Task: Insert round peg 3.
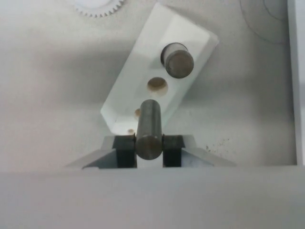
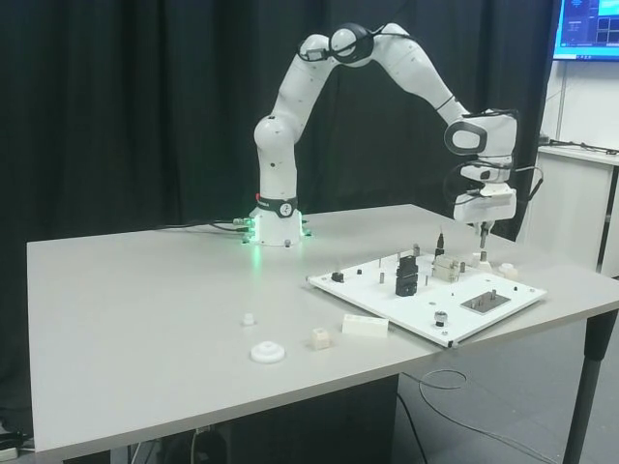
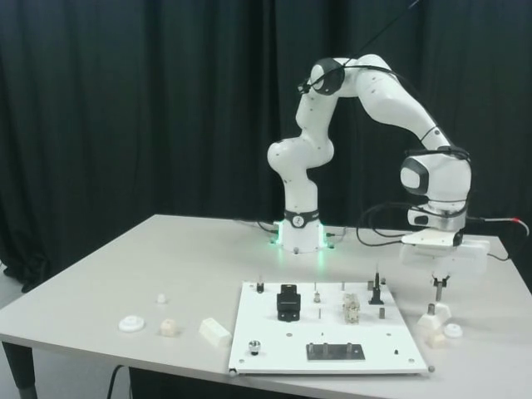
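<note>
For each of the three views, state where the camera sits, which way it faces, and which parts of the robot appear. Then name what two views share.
Wrist view: on the wrist, looking down past the tool, which grips a peg above a white block with holes; only fingertips show.
First room view: off a table corner, facing the arm obliquely; whole arm shows.
Second room view: before the table, facing the arm's base head-on; whole arm shows.
Shared: both room views show the board and tool.

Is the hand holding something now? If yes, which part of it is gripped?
Yes. The hand holds a round peg by its upper end, clamped between the two black fingers, above the white block with holes.
</note>
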Controlling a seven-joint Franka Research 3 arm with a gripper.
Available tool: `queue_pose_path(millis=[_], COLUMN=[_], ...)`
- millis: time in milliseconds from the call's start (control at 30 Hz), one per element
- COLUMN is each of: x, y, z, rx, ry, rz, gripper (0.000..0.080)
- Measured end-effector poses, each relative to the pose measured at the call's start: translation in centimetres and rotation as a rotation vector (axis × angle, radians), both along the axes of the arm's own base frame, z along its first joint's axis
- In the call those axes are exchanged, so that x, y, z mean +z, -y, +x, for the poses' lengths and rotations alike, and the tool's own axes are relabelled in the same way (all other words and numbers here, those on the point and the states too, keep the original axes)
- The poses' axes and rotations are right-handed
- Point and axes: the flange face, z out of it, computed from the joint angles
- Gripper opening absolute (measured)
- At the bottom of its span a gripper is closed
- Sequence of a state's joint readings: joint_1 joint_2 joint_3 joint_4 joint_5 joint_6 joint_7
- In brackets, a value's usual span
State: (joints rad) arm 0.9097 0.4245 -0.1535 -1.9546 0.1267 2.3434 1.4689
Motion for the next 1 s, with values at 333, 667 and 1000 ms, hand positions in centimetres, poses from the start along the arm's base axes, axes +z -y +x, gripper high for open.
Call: queue_pose_path(millis=[333, 667, 1000], x=[0.9, 1.3, 1.6], y=[0.2, 0.4, 0.6], z=[-0.2, 0.0, 0.2], rx=[-0.001, -0.004, -0.008], ry=[0.006, 0.010, 0.012], rz=[0.009, 0.012, 0.011], gripper=[0.0113, 0.0113, 0.0113])
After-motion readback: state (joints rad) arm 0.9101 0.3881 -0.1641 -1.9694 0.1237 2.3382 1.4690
